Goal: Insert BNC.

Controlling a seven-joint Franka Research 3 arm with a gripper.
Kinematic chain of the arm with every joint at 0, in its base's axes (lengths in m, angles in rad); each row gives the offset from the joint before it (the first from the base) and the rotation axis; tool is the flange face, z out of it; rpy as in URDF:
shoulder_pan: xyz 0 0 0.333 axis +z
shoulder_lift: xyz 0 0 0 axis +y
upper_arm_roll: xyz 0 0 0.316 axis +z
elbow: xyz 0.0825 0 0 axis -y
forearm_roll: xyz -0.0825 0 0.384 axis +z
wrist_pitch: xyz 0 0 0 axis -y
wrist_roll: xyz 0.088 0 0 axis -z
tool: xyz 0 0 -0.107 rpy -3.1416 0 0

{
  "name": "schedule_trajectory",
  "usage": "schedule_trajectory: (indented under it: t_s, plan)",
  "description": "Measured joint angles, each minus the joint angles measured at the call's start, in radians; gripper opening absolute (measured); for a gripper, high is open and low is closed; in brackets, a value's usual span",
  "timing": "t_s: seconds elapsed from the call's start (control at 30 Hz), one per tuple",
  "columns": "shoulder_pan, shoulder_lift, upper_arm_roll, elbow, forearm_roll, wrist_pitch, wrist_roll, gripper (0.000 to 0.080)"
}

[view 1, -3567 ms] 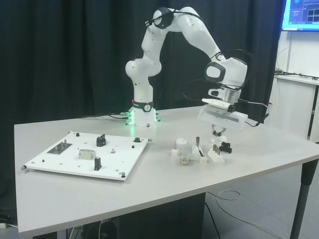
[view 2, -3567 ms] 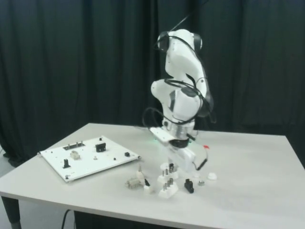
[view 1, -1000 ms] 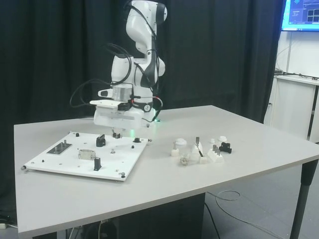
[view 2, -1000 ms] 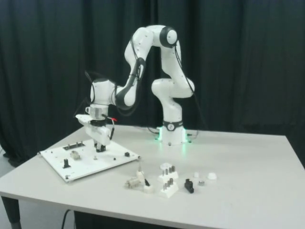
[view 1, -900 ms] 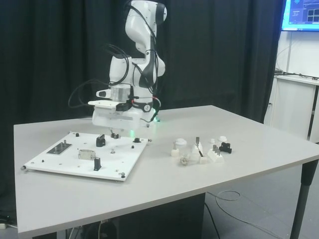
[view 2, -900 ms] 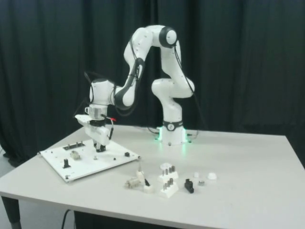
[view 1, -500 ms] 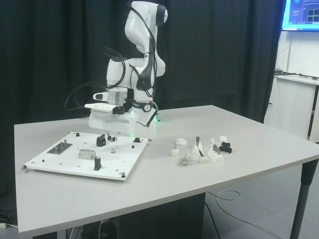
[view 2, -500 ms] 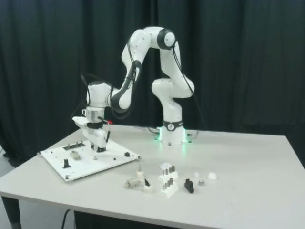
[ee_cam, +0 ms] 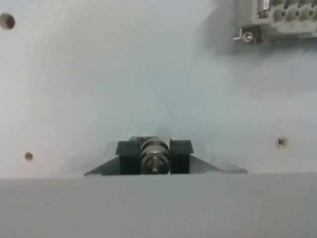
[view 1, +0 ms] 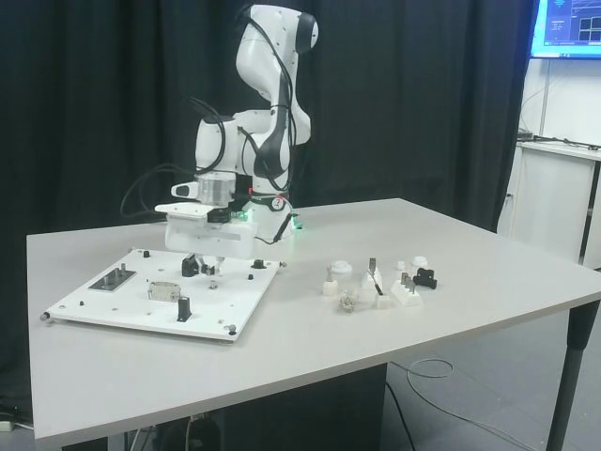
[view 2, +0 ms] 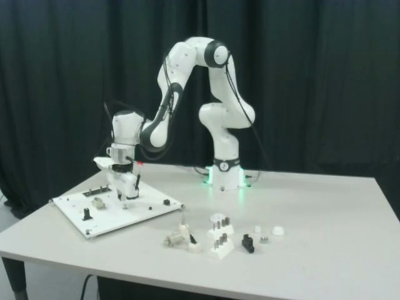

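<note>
gripper [ee_cam: 155,161] over the white board [view 1: 122,305] on the grey table [view 1: 376,338] — fingers [ee_cam: 128,157] clamped on the bnc plug [ee_cam: 155,156], held just above the board near a multi-pin connector [ee_cam: 277,17].

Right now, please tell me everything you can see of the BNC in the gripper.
The BNC is a small round plug that looks like grey metal, with ridged rings and a centre pin seen end-on. It sits clamped between the two black fingers of the gripper, which touch it on both sides. It points down at the white board and hangs above a bare part of it, not yet inserted.
</note>
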Motion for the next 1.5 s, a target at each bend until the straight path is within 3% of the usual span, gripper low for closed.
schedule_trajectory:
  t_s: [0.2, 0.43, 0.83, 1.5]
  plan:
    - [0.000, 0.000, 0.002, -0.010, 0.079, -0.010, -0.070, 0.0121]
    - [0.000, 0.000, 0.000, -0.013, 0.125, -0.026, -0.110, 0.0121]
    - [-0.001, 0.000, -0.008, -0.013, 0.130, -0.058, -0.117, 0.0121]
    - [0.000, 0.004, -0.011, -0.003, 0.130, -0.060, -0.132, 0.0121]
